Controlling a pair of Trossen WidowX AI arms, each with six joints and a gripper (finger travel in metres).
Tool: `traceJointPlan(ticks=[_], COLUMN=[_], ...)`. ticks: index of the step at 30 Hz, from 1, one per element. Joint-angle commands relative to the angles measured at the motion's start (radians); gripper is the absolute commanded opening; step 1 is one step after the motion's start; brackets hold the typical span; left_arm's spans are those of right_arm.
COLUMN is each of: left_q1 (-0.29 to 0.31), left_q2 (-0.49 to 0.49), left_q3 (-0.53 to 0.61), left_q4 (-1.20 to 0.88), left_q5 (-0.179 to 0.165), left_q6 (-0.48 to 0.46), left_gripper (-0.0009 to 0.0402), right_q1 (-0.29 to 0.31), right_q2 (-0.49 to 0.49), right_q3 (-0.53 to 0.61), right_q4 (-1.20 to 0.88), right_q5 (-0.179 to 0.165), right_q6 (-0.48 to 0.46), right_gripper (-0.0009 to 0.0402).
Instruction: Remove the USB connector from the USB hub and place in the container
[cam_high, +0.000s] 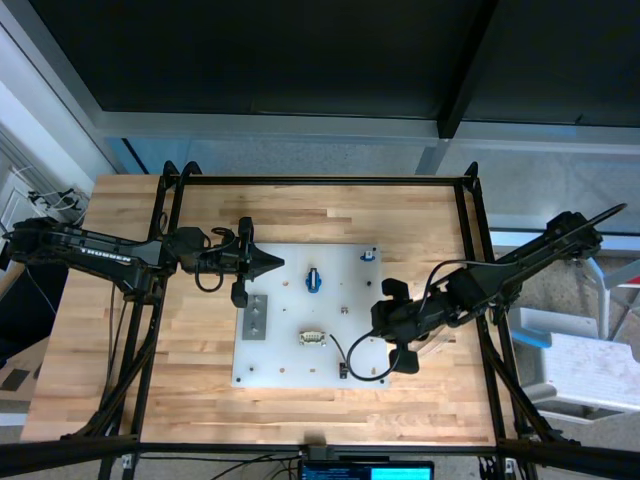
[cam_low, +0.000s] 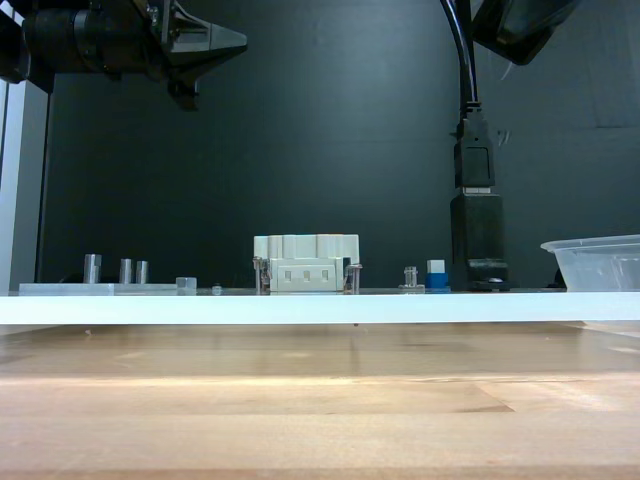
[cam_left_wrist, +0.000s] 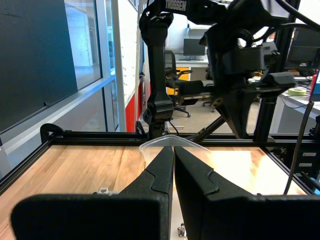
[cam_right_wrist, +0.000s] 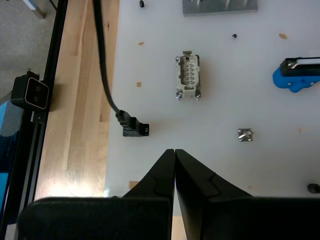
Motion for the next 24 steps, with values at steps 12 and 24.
traceJointPlan(ticks=[12, 24], left_q1=[0.0, 0.0], left_q2=[0.0, 0.0], left_q3=[0.0, 0.0], left_q4=[0.0, 0.0], left_q5=[0.0, 0.0], left_q6=[0.0, 0.0], left_gripper=[0.0001, 0.0001], right_q1=[0.051, 0.106], right_q2=[0.142, 0.241], right_q3=[0.122, 0.179], right_q4=[-0.061, -0.06], right_q5=[0.044, 0.078], right_q6=[0.066, 0.158], right_gripper=[0.0139, 0.0171])
